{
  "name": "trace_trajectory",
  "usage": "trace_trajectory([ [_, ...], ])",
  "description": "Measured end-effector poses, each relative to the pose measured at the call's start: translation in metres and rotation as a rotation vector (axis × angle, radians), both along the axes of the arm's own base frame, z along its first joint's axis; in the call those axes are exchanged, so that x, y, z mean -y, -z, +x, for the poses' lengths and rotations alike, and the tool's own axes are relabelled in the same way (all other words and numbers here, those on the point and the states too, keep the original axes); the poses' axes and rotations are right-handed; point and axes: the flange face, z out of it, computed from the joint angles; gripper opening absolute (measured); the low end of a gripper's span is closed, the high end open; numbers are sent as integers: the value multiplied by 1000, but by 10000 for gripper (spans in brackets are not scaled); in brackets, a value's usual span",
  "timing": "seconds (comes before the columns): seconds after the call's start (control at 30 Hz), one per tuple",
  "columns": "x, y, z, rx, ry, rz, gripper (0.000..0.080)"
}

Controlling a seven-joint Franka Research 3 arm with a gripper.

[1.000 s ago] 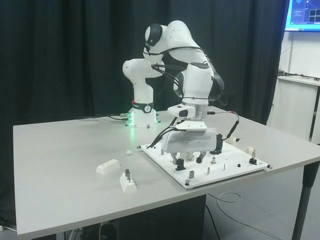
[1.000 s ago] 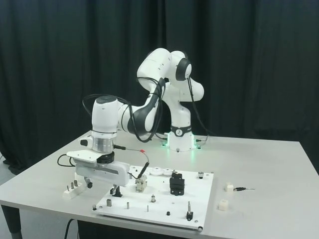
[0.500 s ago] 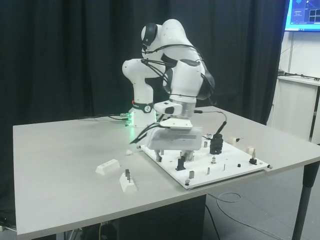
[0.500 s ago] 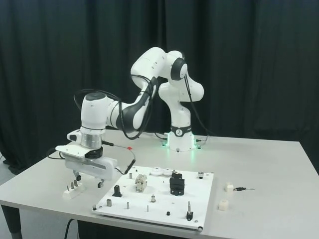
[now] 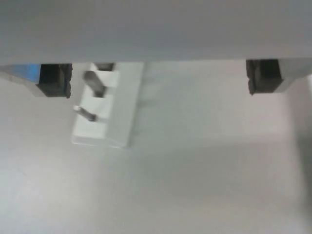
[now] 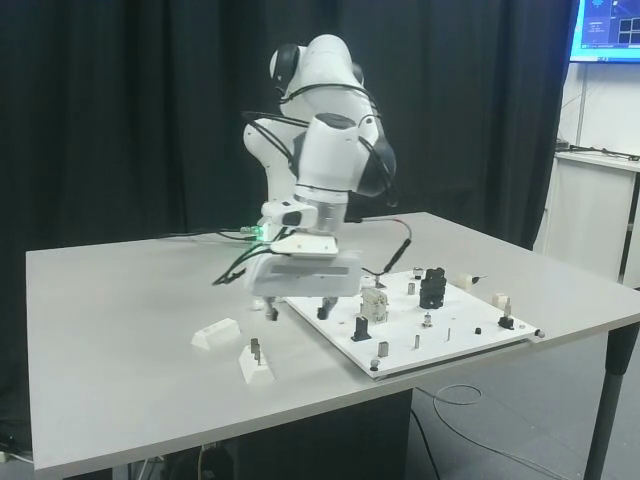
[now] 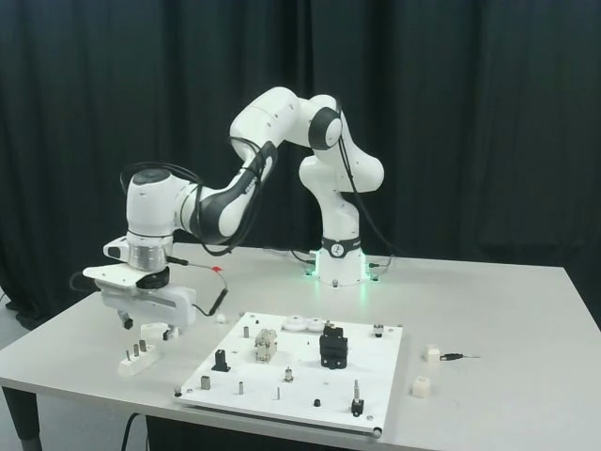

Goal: Pick square peg 3.

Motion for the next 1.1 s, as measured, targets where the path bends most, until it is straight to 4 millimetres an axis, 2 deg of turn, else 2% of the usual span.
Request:
trace_trajectory([
  [0.57, 51, 2, -22, 20, 35, 52, 800],
  [1.1, 71, 29, -39, 3, 35, 112, 800],
])
